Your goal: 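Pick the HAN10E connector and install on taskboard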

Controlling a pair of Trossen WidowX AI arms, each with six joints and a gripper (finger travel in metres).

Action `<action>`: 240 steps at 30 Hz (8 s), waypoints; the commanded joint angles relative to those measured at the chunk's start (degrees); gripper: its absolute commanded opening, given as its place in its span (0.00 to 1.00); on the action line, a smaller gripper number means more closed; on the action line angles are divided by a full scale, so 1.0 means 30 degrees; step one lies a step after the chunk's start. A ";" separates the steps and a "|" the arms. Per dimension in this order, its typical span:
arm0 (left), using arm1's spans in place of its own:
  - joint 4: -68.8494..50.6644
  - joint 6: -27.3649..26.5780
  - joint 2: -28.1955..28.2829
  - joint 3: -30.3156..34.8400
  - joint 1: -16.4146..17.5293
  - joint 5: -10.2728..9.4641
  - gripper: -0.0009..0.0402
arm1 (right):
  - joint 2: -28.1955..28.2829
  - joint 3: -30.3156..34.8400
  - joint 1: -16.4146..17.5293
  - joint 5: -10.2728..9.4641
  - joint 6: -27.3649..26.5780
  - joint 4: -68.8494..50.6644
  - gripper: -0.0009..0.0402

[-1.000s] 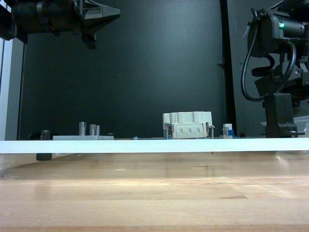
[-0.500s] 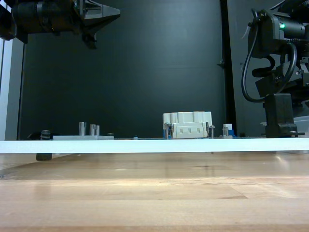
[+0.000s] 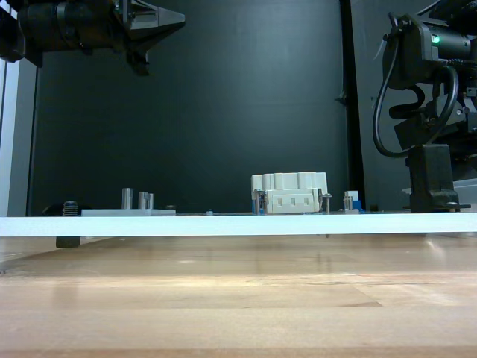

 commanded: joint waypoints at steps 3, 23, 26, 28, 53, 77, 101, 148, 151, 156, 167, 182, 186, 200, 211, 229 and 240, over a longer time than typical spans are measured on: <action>0.0007 0.0000 0.0007 0.0000 0.0000 0.0000 0.02 | -0.0168 0.0270 0.0015 0.0000 0.0007 -0.0248 0.25; 0.0007 0.0000 0.0007 0.0000 0.0000 0.0000 0.02 | -0.1617 0.5668 0.0051 0.0000 0.0015 -0.7563 0.25; 0.0000 0.0000 0.0007 0.0000 0.0000 0.0000 0.02 | -0.1617 0.6404 0.0044 0.0000 0.0000 -0.8102 0.25; 0.0007 0.0000 0.0007 0.0000 0.0007 0.0000 0.02 | -0.1617 0.6732 0.0044 0.0007 0.0007 -0.8196 0.25; 0.0007 0.0000 0.0007 0.0000 0.0000 0.0000 0.02 | 0.4473 1.2990 0.0036 -0.0357 0.0095 -0.7861 0.25; 0.0007 -0.0007 0.0007 0.0000 0.0000 0.0000 0.02 | 1.2903 2.3095 0.0146 -0.0408 0.0583 -0.9508 0.25; 0.0022 0.0000 0.0007 0.0000 0.0000 0.0000 0.02 | 1.5766 2.5769 0.0386 -0.0401 0.0000 -0.9799 0.25; 0.0007 0.0000 0.0007 0.0000 0.0000 0.0000 0.02 | 1.5752 2.4429 0.0423 -0.0342 -0.0554 -0.8510 0.25; 0.0007 0.0000 0.0007 0.0000 0.0000 0.0000 0.02 | 1.5752 2.4414 0.0423 -0.0342 -0.0554 -0.8502 0.25; 0.0007 0.0000 0.0007 0.0000 0.0000 0.0000 0.02 | 1.5752 2.4188 0.0430 -0.0357 -0.0466 -0.8378 0.25; 0.0007 0.0000 0.0007 0.0000 0.0000 0.0000 0.02 | 1.5752 2.3788 0.0423 -0.0342 -0.0415 -0.7730 0.25; 0.0007 0.0000 0.0007 0.0000 0.0000 0.0000 0.02 | 1.5715 2.3081 0.0423 -0.0357 -0.0415 -0.7031 0.25; 0.0007 0.0000 0.0007 0.0000 0.0007 0.0000 0.02 | 1.5715 2.2651 0.0423 -0.0357 -0.0415 -0.6535 0.25; 0.0007 0.0000 0.0007 0.0000 0.0000 0.0000 0.02 | 1.5715 2.1617 0.0423 -0.0357 -0.0488 -0.5501 0.25; 0.0007 0.0000 0.0007 0.0000 0.0007 0.0000 0.02 | 1.5591 2.1617 0.0430 -0.0357 -0.0474 -0.5501 0.25; 0.0000 0.0000 0.0007 0.0000 0.0000 0.0000 0.02 | 1.4702 2.1617 0.0423 -0.0350 -0.0437 -0.5712 0.43; 0.0007 0.0000 0.0007 0.0000 0.0000 0.0000 0.02 | 1.4185 2.1617 0.0423 -0.0350 -0.0444 -0.6018 0.76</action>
